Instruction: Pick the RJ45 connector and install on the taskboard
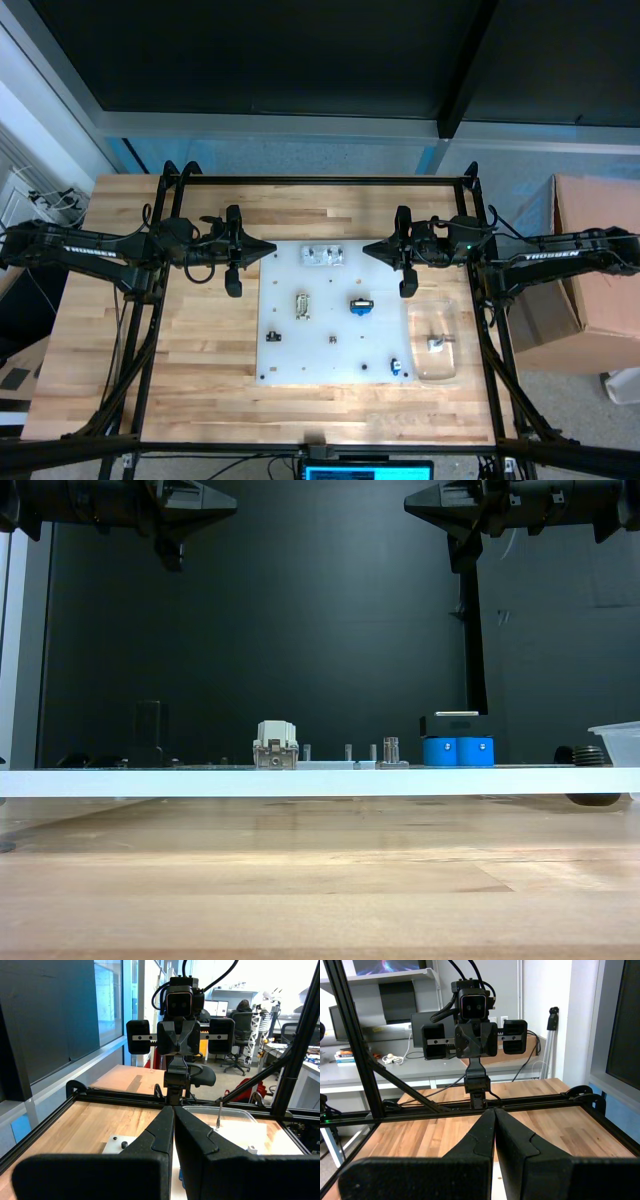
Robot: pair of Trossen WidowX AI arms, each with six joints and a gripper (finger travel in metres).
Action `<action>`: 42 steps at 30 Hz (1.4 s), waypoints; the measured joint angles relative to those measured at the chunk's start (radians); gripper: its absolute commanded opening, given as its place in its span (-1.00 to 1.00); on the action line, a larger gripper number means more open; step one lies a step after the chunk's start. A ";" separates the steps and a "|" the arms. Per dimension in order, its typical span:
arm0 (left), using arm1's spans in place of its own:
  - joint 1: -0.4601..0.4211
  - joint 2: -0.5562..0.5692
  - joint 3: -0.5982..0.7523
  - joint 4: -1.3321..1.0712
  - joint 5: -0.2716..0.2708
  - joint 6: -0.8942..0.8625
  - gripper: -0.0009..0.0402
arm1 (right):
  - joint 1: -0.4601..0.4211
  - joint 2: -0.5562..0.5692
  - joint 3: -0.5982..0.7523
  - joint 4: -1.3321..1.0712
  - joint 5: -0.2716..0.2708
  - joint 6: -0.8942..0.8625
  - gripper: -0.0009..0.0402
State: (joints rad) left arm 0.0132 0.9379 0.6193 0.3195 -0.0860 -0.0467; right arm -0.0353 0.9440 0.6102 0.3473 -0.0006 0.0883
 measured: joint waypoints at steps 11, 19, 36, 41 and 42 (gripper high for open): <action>0.000 0.000 0.000 0.000 0.000 0.000 -0.96 | 0.000 0.000 0.000 0.000 0.000 0.000 -0.96; 0.000 0.000 0.000 0.000 0.000 0.000 -0.96 | 0.000 0.000 0.000 0.000 0.000 0.000 -0.96; 0.000 0.000 0.000 0.000 0.000 0.000 -0.96 | 0.039 -0.070 0.143 -0.517 -0.002 0.024 -0.96; 0.000 0.000 0.000 0.000 0.000 0.000 -0.96 | 0.097 -0.074 0.270 -0.874 0.002 0.010 -0.96; 0.000 0.000 0.000 0.000 0.000 0.000 -0.96 | 0.110 -0.074 0.291 -0.936 0.006 0.010 -0.96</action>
State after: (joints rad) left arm 0.0128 0.9379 0.6197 0.3199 -0.0864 -0.0467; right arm 0.0750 0.8703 0.9016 -0.5888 0.0051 0.0986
